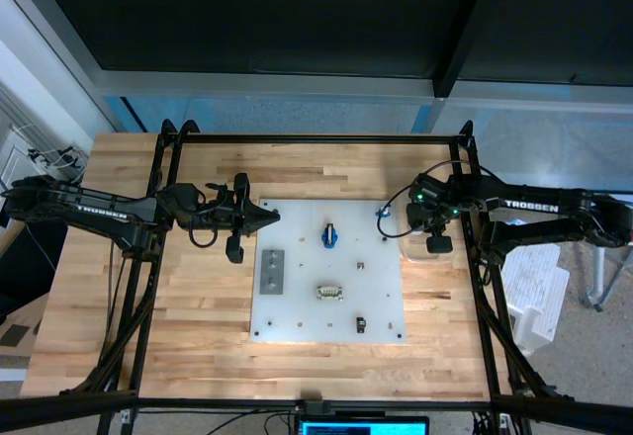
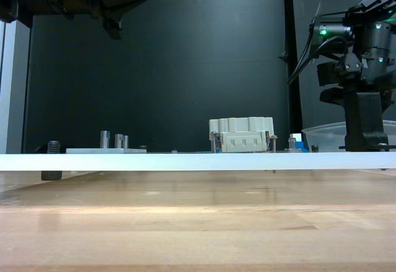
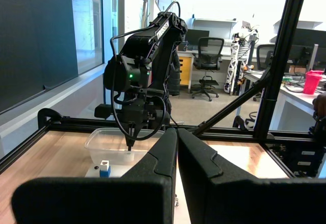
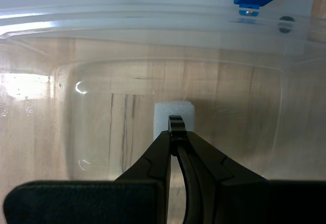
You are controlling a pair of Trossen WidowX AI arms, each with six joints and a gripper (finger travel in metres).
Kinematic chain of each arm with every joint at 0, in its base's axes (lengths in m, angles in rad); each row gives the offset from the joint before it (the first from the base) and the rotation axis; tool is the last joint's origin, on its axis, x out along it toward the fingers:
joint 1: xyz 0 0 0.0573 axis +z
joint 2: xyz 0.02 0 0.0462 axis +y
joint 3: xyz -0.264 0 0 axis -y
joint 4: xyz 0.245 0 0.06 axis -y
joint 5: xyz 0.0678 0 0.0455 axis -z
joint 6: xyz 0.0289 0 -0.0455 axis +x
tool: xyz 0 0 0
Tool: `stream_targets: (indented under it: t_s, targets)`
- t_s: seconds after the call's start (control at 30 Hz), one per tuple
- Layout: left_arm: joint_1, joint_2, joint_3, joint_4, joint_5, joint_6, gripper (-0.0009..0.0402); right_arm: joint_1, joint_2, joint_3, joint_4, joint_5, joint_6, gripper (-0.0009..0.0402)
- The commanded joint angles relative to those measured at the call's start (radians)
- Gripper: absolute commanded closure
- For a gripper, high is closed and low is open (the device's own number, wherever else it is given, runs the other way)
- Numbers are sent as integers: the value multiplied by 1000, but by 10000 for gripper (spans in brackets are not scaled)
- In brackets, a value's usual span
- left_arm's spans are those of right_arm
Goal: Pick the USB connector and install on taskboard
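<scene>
The white taskboard (image 1: 297,316) lies in the middle of the table, its edge level in the low view (image 2: 154,161). My right gripper (image 1: 436,245) points down into a clear plastic bin (image 1: 420,254) beside the board's right edge. In the right wrist view its fingers (image 4: 175,132) are shut on a small black piece with a thin black lead, apparently the USB connector (image 4: 175,123), just above a white square (image 4: 173,113) on the bin floor. My left gripper (image 1: 267,216) hovers shut and empty over the board's left edge.
On the board sit a grey block (image 1: 271,270), a blue part (image 1: 329,235), a silver socket (image 1: 330,293), a small black part (image 1: 362,324) and a small blue piece (image 1: 384,214) near the bin. A black frame (image 1: 316,139) rings the table.
</scene>
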State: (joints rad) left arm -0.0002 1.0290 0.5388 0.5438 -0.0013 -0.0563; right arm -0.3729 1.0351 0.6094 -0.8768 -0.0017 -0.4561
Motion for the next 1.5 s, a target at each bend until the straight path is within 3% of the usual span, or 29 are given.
stream_targets:
  t_s: [0.03,0.63,0.97,1.33,1.5]
  targets:
    - [0,0,0,0,0,0,393,0,-15,0,-2,0,0,393]
    - [0,0,0,0,0,0,393,1,-64,10,-20,-18,1,393]
    - [0,0,0,0,0,0,393,39,-63,169,-192,-17,61,393]
    - [0,0,0,0,0,0,393,133,-62,303,-353,-17,177,393]
    - [0,0,0,0,0,0,393,248,-55,305,-352,-13,267,393]
